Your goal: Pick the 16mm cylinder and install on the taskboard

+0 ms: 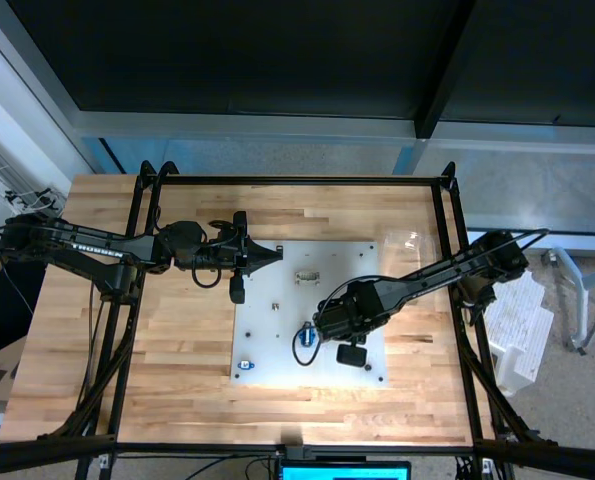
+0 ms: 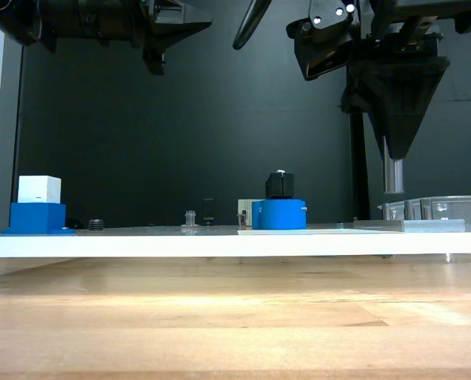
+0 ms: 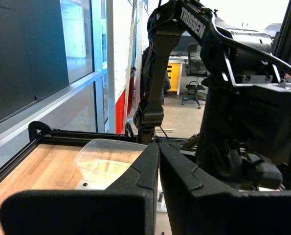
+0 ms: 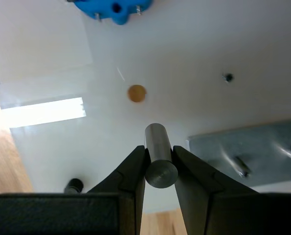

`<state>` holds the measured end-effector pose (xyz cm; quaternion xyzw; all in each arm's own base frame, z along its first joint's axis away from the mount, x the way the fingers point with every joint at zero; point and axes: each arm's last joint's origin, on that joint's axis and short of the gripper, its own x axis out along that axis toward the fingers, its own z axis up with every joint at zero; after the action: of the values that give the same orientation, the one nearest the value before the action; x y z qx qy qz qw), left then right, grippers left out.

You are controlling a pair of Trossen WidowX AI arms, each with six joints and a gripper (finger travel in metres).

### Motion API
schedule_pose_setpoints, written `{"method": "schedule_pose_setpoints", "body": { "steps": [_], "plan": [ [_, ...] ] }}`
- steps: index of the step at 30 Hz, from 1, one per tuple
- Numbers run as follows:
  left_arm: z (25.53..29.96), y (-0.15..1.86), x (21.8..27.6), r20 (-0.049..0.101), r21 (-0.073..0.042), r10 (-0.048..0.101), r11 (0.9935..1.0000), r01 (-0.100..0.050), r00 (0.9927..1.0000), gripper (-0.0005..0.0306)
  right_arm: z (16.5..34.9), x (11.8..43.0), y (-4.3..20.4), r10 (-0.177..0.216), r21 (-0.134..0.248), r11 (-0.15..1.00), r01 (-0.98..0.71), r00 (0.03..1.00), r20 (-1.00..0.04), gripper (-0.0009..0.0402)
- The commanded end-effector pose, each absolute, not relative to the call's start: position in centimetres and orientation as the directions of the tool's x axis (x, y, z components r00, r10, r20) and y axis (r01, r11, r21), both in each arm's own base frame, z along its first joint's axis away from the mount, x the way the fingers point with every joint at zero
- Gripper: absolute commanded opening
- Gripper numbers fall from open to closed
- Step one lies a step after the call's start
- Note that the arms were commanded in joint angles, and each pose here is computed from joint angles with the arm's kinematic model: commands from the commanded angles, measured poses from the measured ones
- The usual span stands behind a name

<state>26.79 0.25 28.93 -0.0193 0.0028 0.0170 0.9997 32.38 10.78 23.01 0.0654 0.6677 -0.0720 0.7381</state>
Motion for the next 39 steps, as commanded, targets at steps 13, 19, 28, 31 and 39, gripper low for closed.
{"method": "schedule_pose_setpoints", "body": {
  "steps": [13,19,28,31,39],
  "plan": [
    [28.94,0.26,26.80,-0.006,-0.039,0.034,0.99866,-0.035,0.99939,0.0001,21.7,34.7,11.8,-0.023,-0.002,0.976,0.219,0.092,-0.996,0.0011],
    [28.94,0.26,26.80,-0.006,-0.039,0.034,0.99866,-0.035,0.99939,0.0001,21.3,34.9,11.8,-0.022,-0.001,0.976,0.220,0.095,-0.995,0.0011],
    [28.94,0.26,26.80,-0.006,-0.039,0.034,0.99866,-0.035,0.99939,0.0001,21.1,34.8,11.8,-0.023,-0.003,0.976,0.219,0.091,-0.996,0.0011],
    [28.94,0.25,26.80,-0.006,-0.039,0.034,0.99867,-0.034,0.99941,0.0001,21.1,34.9,11.8,-0.026,-0.005,0.975,0.220,0.093,-0.995,0.0011],
    [28.94,0.26,26.80,-0.006,-0.039,0.034,0.99866,-0.035,0.99939,0.0001,21.0,34.9,11.8,-0.029,-0.006,0.975,0.221,0.099,-0.995,0.0011]
  ]
}}
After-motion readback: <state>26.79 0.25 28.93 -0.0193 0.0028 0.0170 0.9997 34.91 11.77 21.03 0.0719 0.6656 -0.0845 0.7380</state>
